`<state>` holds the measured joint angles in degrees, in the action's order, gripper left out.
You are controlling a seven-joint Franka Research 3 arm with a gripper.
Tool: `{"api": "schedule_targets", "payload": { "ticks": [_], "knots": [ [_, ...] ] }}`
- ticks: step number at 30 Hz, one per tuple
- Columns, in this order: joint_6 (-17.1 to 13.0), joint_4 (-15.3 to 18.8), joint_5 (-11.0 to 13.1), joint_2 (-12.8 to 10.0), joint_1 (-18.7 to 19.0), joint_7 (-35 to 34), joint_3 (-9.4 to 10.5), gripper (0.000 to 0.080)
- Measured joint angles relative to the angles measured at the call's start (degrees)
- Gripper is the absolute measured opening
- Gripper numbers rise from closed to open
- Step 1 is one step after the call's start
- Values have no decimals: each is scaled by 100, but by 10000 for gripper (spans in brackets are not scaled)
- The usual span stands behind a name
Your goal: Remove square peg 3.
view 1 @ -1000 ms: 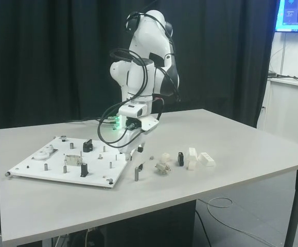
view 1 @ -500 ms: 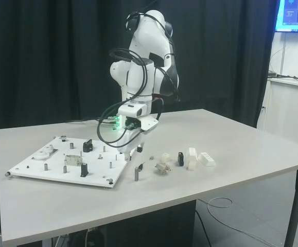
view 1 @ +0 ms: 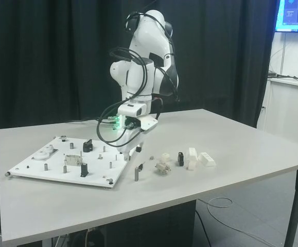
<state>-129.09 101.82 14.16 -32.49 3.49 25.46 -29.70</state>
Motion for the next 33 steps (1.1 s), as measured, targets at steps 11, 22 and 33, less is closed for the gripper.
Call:
{"api": "schedule_targets", "payload": {
  "ticks": [11, 22, 33],
  "knots": [
    [-125, -24, -243, 3, -49, 336, -22, 800],
    [-322, -38, -608, 12, -320, 954, -64, 800],
    [-416, -33, -669, 11, -886, 1919, -69, 800]
  ]
}}
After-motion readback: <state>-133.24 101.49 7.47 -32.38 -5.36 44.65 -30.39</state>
